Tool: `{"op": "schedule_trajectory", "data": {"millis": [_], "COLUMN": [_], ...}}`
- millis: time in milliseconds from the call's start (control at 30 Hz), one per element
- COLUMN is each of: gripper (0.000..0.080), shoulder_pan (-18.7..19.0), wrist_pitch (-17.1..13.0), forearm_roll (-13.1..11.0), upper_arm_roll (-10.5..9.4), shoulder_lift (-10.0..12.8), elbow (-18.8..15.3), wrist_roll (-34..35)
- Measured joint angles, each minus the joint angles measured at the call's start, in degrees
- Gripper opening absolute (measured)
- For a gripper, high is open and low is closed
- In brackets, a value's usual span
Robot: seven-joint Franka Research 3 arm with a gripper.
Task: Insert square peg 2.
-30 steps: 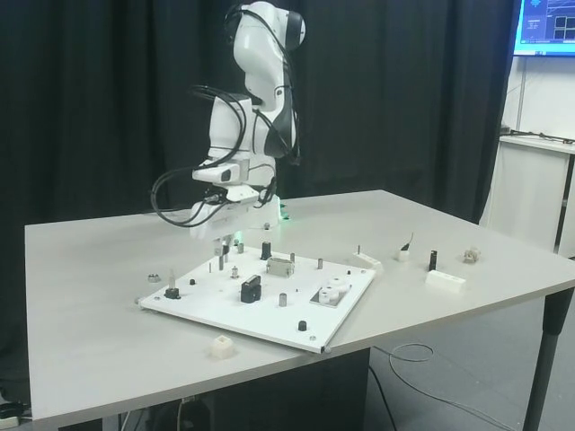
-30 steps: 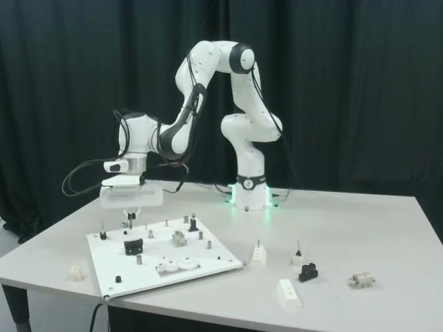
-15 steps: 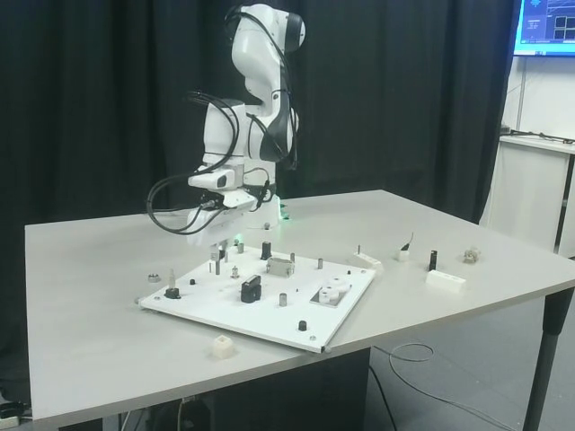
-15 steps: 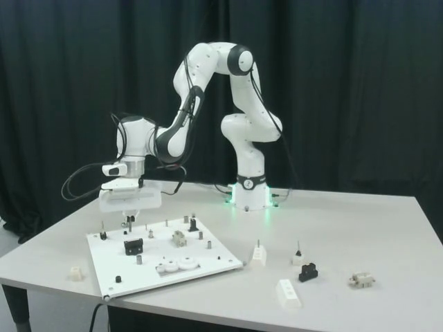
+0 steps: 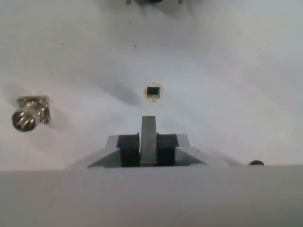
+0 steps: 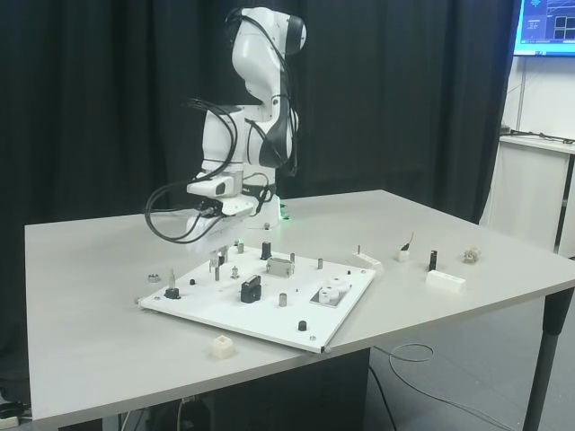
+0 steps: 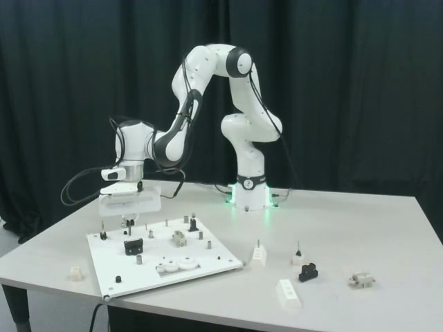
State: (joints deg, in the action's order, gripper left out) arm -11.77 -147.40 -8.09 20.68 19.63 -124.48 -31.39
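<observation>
On the left of the table (image 7: 360,228), seen from the second room view, a small white block (image 7: 75,273) lies just off the corner of the white board (image 7: 208,266). Above the board's far left part the arm (image 7: 181,114) reaches down, and its jaws (image 7: 128,223) hold a thin grey peg (image 7: 129,223) upright, its long axis pointing straight down at the board. In the wrist view the jaws (image 5: 148,150) are closed tightly on the peg (image 5: 148,137), with the black pads (image 5: 128,149) pressed against its two sides, and the peg's free end stands just short of a small square hole (image 5: 153,91) in the board (image 5: 227,94); the tip is near the hole but not in it. A metal connector (image 5: 29,113) with a square flange sits on the board well to one side of the hole.

Further right on the board stand a black clamp (image 7: 133,245), two white gears (image 7: 176,263) and several short pins. Right of the board, on the bare table, lie a white wedge (image 7: 288,293), a black piece (image 7: 308,272) and a small grey fitting (image 7: 361,280).

Compared with a second ago, the wrist has shifted leftward and lower, so the peg now hangs closer to the board's surface; everything on the board and table lies as it did.
</observation>
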Motion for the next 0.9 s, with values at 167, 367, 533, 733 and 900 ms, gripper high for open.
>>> {"op": "schedule_trajectory", "data": {"millis": [167,367,533,733,900], "gripper": [0.0071,0.0071,0.0071,0.0071,0.0071], "shoulder_pan": [0.0,0.0,0.0,0.0,0.0], "wrist_pitch": [0.0,0.0,0.0,0.0,0.0], "forearm_roll": [-1.0,-2.1,-3.1,-3.9,-4.1], "upper_arm_roll": [0.0,-0.01,-0.01,-0.05,-0.11], "shoulder_lift": [1.0,1.8,2.5,3.0,3.4], "elbow": [0.6,1.1,1.6,2.0,2.2], "wrist_roll": [-1.0,-1.9,-2.7,-3.3,-3.7]}}
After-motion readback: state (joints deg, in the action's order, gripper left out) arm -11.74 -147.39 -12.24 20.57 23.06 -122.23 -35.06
